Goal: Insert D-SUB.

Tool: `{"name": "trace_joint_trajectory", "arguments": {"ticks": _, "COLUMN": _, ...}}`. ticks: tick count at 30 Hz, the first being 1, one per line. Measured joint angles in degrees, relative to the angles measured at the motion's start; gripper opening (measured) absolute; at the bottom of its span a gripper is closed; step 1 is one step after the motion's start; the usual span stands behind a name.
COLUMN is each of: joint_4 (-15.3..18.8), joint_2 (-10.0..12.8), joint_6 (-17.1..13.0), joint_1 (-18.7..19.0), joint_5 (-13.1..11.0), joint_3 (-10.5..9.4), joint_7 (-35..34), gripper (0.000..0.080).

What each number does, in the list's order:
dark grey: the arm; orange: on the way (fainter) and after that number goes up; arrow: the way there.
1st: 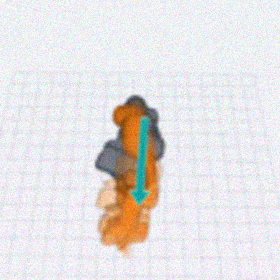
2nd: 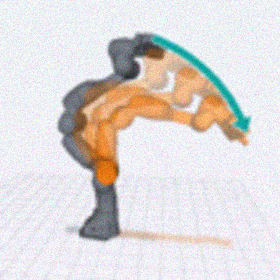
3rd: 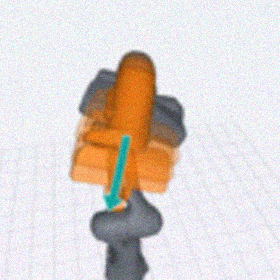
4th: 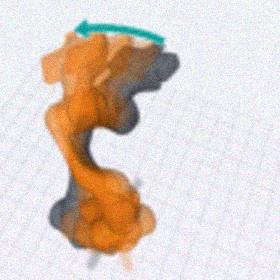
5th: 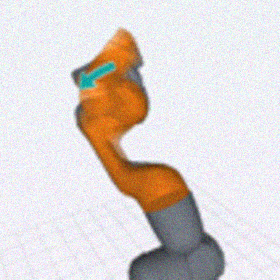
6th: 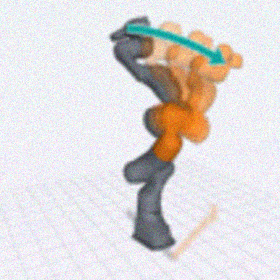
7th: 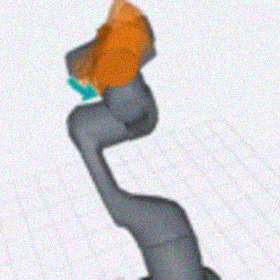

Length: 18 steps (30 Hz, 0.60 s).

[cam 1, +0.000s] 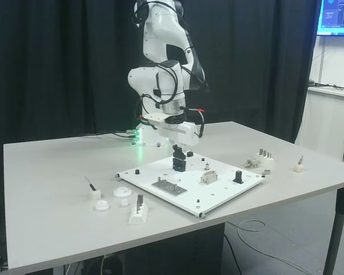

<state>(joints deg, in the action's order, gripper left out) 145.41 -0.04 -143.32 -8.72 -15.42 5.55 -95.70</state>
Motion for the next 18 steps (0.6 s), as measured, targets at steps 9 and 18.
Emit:
{"name": "trace_joint_trajectory", "arguments": {"ticks": 9, "joint_4": 0.0, "joint_2": 0.0, "joint_6": 0.1, "joint_1": 0.0, "joint_5": -1.1, "joint_3": 0.33, "joint_7": -0.4, "gripper": 0.0377}}
{"name": "trace_joint_trajectory", "arguments": {"ticks": 18, "joint_4": 0.0, "joint_2": -0.1, "joint_6": 0.2, "joint_1": 0.1, "joint_5": -1.1, "joint_3": 0.31, "joint_7": -0.1, "gripper": 0.0377}}
